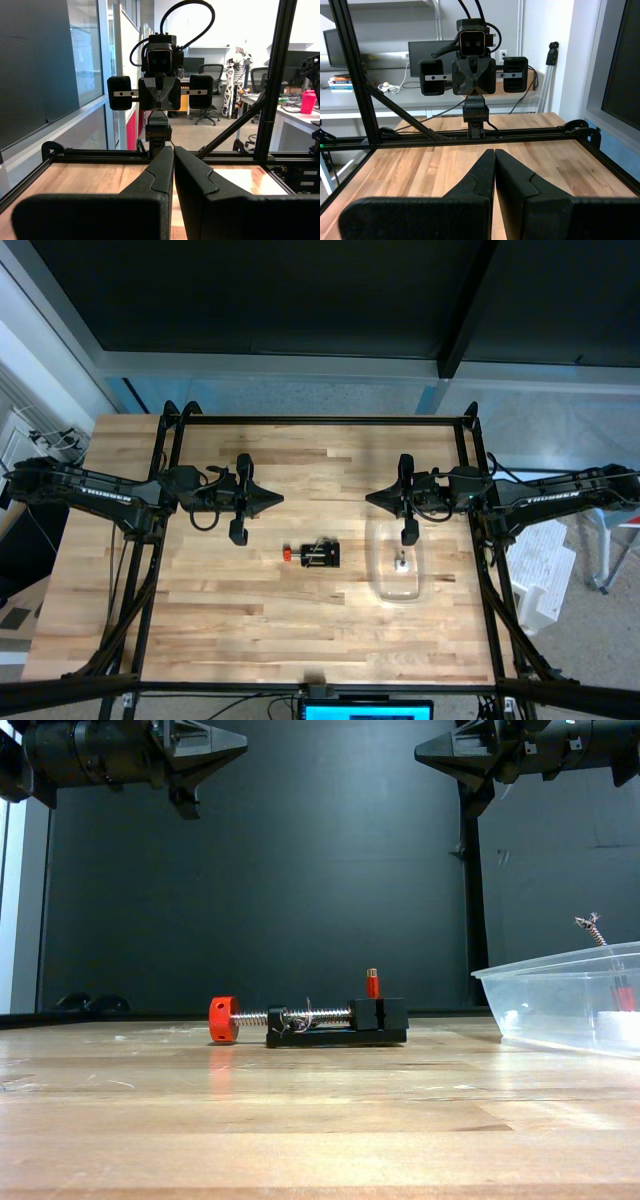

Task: Pick the RCA connector and install on taskboard

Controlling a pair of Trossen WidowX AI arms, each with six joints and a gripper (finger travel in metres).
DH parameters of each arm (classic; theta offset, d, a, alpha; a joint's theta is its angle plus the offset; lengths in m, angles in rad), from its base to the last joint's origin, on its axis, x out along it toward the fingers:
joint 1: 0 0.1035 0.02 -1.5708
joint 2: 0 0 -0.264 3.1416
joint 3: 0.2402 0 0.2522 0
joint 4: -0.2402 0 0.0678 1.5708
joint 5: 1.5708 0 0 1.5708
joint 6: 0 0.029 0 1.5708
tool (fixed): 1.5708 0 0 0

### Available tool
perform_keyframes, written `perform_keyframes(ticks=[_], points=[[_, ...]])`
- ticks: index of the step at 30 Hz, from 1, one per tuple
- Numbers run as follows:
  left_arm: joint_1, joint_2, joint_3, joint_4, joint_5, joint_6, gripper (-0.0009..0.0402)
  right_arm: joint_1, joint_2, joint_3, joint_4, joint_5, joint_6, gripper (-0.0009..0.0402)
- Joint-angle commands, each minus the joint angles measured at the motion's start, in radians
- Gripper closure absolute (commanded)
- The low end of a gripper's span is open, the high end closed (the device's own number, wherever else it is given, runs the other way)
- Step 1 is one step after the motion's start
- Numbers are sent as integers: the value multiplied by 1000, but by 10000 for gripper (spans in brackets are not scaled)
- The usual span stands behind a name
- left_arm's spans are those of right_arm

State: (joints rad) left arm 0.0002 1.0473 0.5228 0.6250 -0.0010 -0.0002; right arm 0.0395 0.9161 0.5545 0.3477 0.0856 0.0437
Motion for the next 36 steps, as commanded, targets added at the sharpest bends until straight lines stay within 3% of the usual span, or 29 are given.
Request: perform_keyframes(ticks=[1, 12, 15, 18, 22, 28, 36], points=[[0, 0, 0, 0, 0, 0, 393, 0, 0, 0, 0, 0, 1, 393], [0, 0, 0, 0, 0, 0, 393, 0, 0, 0, 0, 1, 11, 393], [0, 0, 0, 0, 0, 0, 393, 0, 0, 14, -29, 27, 35, 393], [0, 0, 0, 0, 0, 0, 393, 0, 0, 58, -143, 25, 29, 393], [0, 0, 0, 0, 0, 0, 393, 1, 0, 151, -361, -12, 23, 393], [0, 0, 0, 0, 0, 0, 393, 7, 0, 269, -686, -10, 61, 393], [0, 0, 0, 0, 0, 0, 393, 37, 0, 336, -967, -9, 106, 393]])
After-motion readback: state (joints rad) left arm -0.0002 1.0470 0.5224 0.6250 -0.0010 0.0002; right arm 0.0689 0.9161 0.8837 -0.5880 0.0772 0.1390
